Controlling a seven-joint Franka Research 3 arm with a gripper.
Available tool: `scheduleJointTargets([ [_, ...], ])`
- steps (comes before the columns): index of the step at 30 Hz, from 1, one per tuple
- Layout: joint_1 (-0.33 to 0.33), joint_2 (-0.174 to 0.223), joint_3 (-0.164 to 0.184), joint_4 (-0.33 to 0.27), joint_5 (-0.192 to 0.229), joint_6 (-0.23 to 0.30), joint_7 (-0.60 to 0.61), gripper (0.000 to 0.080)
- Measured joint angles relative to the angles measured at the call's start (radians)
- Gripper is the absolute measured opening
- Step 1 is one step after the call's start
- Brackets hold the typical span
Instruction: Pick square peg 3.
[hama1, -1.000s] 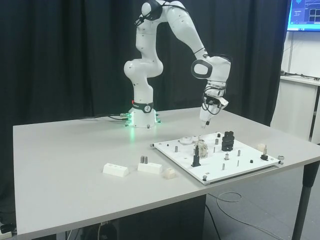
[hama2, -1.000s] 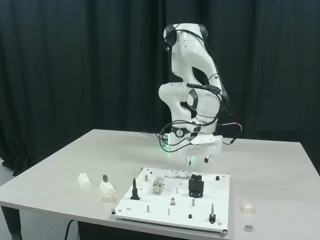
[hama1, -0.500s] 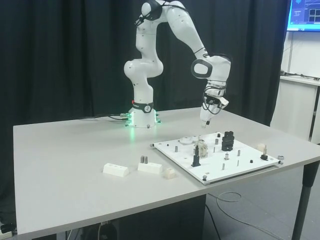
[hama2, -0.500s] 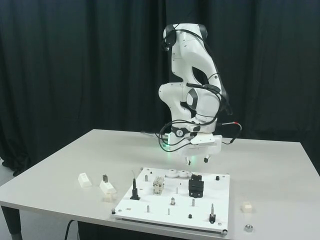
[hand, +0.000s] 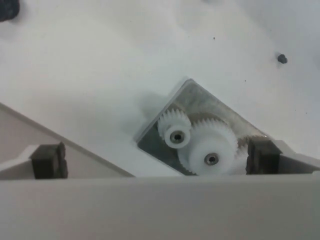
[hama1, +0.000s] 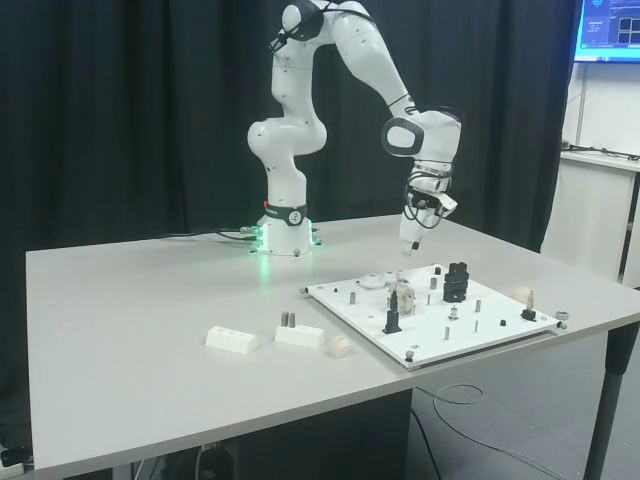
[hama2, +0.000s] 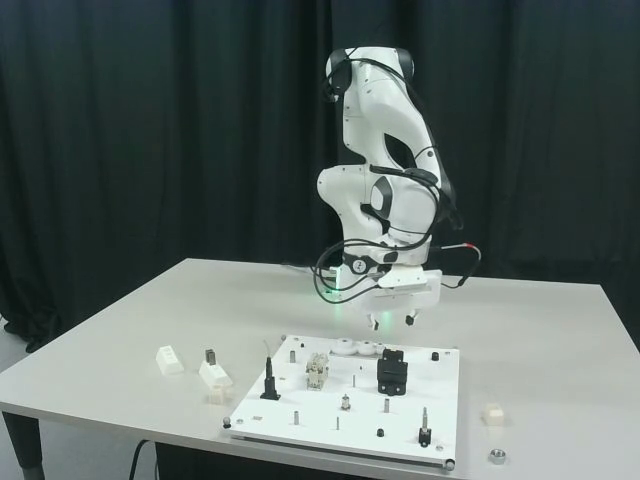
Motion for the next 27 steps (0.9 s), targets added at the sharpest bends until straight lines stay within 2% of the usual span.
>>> scheduleJointTargets([
  [12,-0.027,0.0,-0.001,0.012,-0.006,0.0,-0.026,0.08],
  [20,-0.09,0.0,-0.002,0.033,-0.056,0.0,-0.052,0.08],
  [27,-0.172,0.002,-0.002,0.062,-0.093,0.003,-0.107,0.08],
])
